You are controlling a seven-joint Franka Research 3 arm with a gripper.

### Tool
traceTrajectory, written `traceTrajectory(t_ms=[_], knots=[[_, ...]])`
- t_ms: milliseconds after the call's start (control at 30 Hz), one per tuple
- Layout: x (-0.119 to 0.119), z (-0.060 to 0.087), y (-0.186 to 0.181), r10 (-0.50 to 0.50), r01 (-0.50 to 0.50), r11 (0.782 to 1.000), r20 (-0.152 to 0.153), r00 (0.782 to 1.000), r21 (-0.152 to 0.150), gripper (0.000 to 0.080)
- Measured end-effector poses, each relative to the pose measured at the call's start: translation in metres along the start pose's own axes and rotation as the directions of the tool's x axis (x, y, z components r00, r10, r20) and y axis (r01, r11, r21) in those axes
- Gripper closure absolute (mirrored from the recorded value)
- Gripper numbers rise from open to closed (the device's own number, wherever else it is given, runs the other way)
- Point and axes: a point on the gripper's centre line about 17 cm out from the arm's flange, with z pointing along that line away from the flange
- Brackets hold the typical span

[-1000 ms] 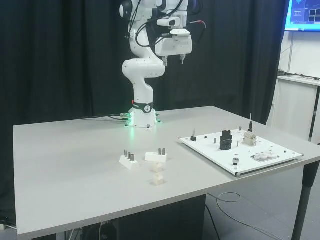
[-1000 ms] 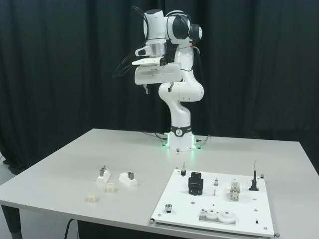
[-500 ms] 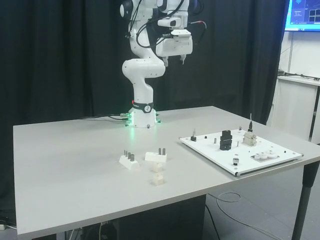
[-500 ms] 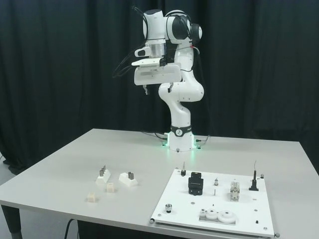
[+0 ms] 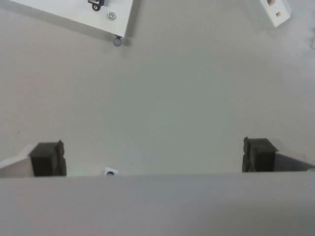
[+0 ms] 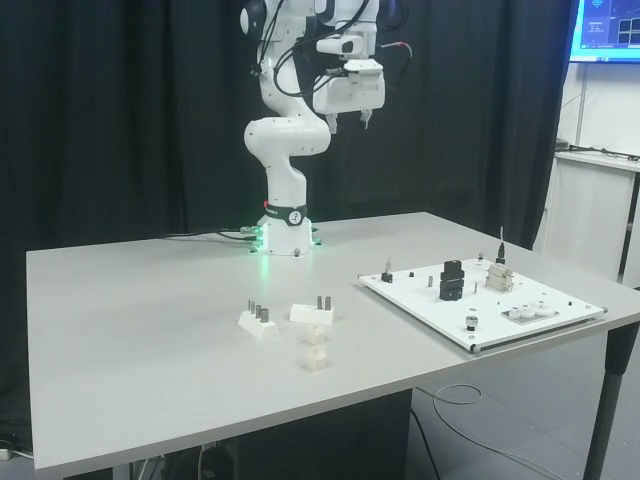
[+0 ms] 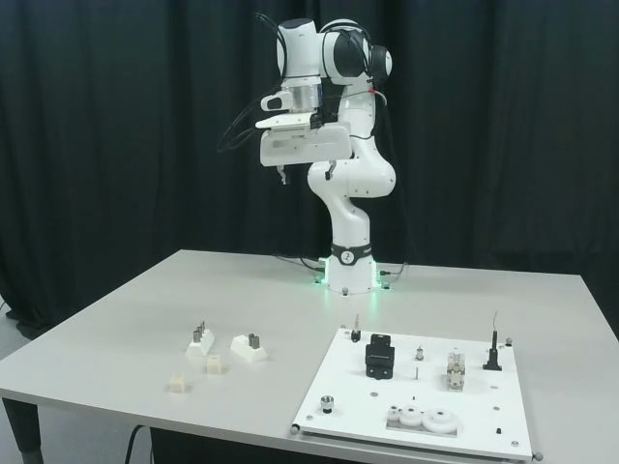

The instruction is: Pick square peg 3.

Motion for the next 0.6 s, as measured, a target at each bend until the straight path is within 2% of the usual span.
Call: traceTrajectory(t_ms=[600], knots=[[0.0029,0.0021,0.0063,-0.079,0.079,0.997,-0.002,0.997,-0.009,0.0003]])
